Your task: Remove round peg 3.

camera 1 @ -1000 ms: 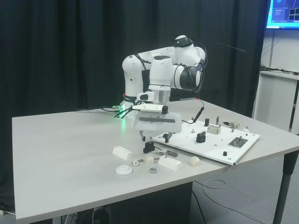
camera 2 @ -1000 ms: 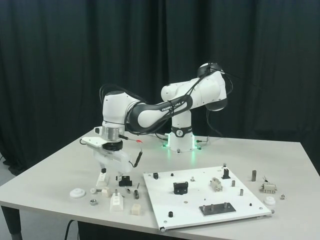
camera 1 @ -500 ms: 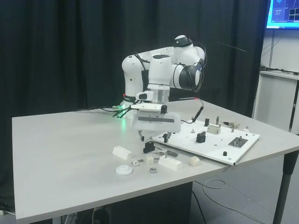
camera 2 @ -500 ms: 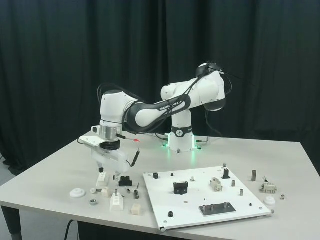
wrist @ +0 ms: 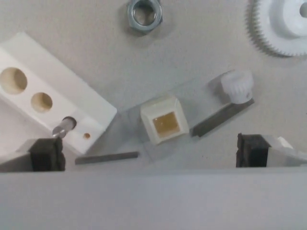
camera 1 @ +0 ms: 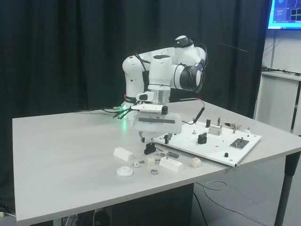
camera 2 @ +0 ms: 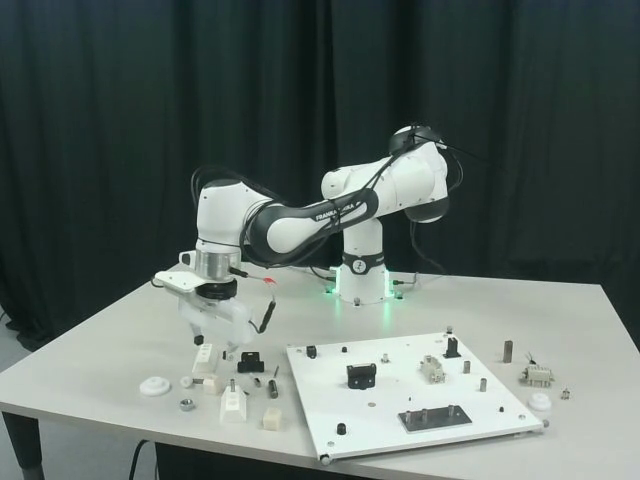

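Round peg: a short grey metal pin stands in the narrow end of a white block; the block lies on the table off the board's edge, not on the board.
White block: two larger round holes and one tiny hole show on its top face; it also appears in the second room view.
Gripper: hangs above the loose parts, jaws spread wide with nothing between them; black fingertips frame the scene, one just beside the peg.
Cube: a small white cube with a square recess lies between the fingertips.
Nearby parts: a grey hex nut, a white gear, a small white toothed knob.
Board: white assembly board beside the parts.
Table: grey surface.
Arm: white, reaching down over the loose parts.
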Motion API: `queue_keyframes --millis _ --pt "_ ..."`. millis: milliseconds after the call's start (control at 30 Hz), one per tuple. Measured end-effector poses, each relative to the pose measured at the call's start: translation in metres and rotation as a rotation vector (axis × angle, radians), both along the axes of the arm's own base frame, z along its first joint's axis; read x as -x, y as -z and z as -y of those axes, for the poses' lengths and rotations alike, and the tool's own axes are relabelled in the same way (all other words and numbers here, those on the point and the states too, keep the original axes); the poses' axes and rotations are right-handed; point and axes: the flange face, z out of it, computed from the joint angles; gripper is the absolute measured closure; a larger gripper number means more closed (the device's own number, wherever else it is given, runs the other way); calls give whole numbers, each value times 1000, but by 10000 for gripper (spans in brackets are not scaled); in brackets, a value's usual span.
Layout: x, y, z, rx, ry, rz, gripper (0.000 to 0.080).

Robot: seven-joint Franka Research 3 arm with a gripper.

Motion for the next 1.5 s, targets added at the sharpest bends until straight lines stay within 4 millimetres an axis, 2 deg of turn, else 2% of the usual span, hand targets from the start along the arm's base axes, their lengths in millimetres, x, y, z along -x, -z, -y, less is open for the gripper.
queue_keyframes --millis 367,667,1067,1500 --pt "-9 0 -13 -33 -39 -17 3" --pt "-17 1 -40 -89 -101 -53 3" --pt "-21 -8 -99 -125 -218 -114 3" --pt "-23 -17 -181 -121 -348 -134 3"
